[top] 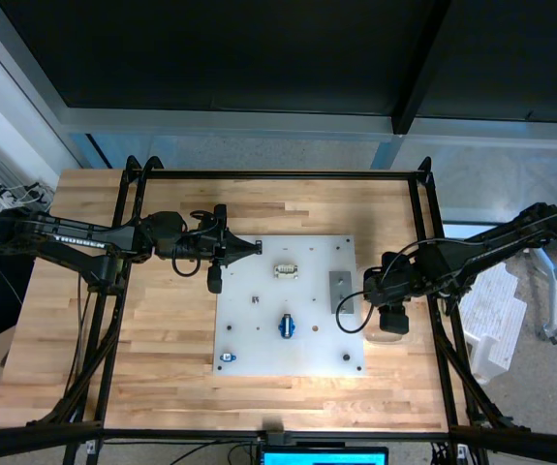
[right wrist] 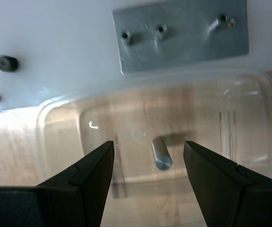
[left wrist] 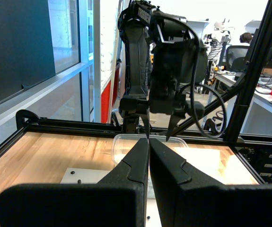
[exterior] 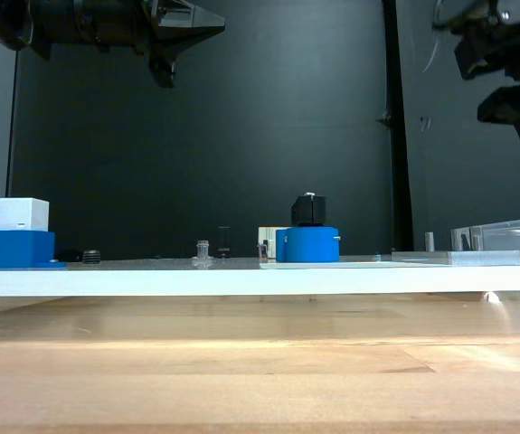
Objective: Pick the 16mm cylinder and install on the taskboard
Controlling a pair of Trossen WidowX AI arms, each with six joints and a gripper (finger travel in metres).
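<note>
**peg in the tray, right jaws open above it**

a pale wooden surface [top: 162,329] stands in front of a dark wall, ringed by a black frame. the taskboard [top: 259,349] lies flat at the middle of it. on the board the grey metal block [top: 342,291] sits toward 3 o'clock, the beige connector [top: 284,270] toward 12 and the blue fitting [top: 286,326] near the centre.

just off the board's 3 o'clock edge, beside the block, is a clear plastic tray [right wrist: 55,123]. the 16mm cylinder [right wrist: 162,152] lies on its side on the tray's floor, not on the board.

the right gripper [right wrist: 147,143] hangs over that tray, pointing down. its jaws are spread wide with nothing in them. seen along the gripper, the peg lies between the two tips and neither tip touches it.

the left gripper [top: 249,248] is held up in the air over the board's 10 o'clock corner, pointing toward 3 o'clock. its jaws are pressed together and hold nothing.

from the surface's level, both grippers are well above the board.
</note>
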